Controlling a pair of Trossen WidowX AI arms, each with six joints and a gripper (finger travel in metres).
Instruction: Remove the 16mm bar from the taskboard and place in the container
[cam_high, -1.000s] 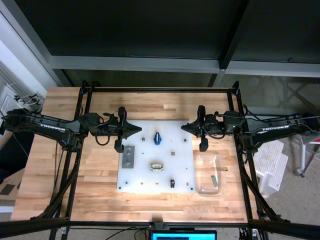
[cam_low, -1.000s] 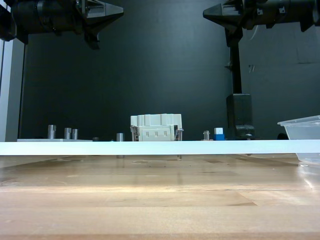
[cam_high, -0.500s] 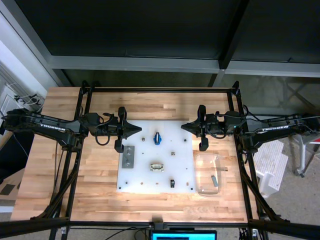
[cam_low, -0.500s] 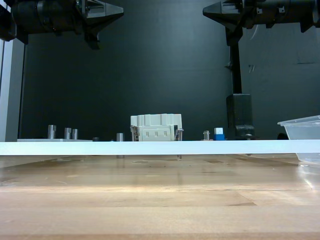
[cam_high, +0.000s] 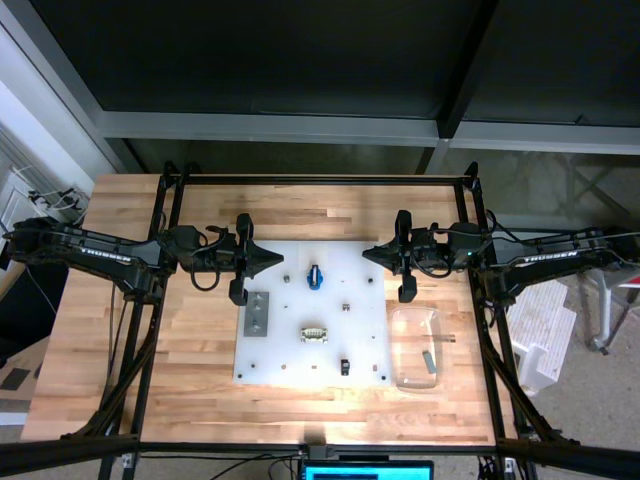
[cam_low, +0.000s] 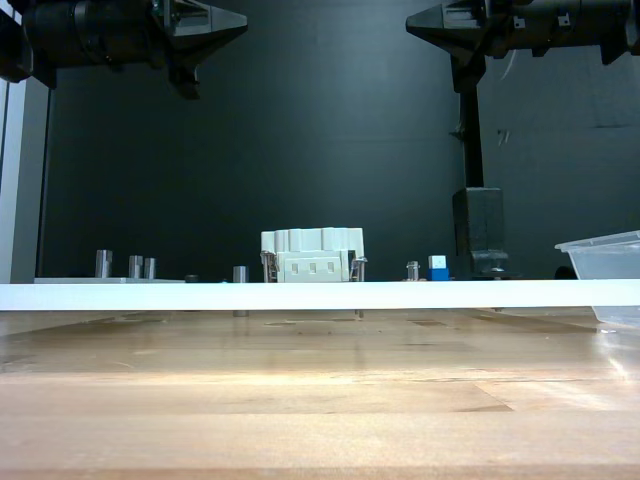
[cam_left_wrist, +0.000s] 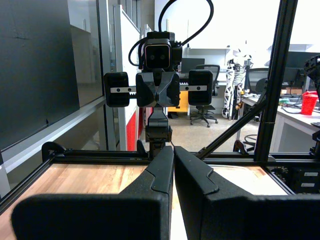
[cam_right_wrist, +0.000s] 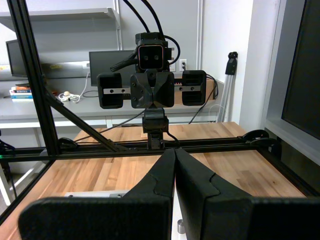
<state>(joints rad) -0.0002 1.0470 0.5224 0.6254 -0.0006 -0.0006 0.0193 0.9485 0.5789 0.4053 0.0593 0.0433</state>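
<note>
Satin-finished wood table (cam_high: 200, 400); matt white taskboard (cam_high: 360, 300) with dull metal block (cam_high: 258, 318); clear glossy plastic container (cam_high: 410, 335) at right holding the dull grey metal 16mm bar (cam_high: 429, 361); matt black plastic left gripper (cam_high: 278, 261) and right gripper (cam_high: 366, 255) above the board's far corners.

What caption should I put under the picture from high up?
Left pincer and right pincer hang shut above the far corners of the taskboard; the 16mm bar lies in the container.

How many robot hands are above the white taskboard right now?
2. The black left hand, shut, hangs high over the white square taskboard's far-left corner. The black right hand, shut, hangs high over its far-right corner. Neither is hidden.
</note>
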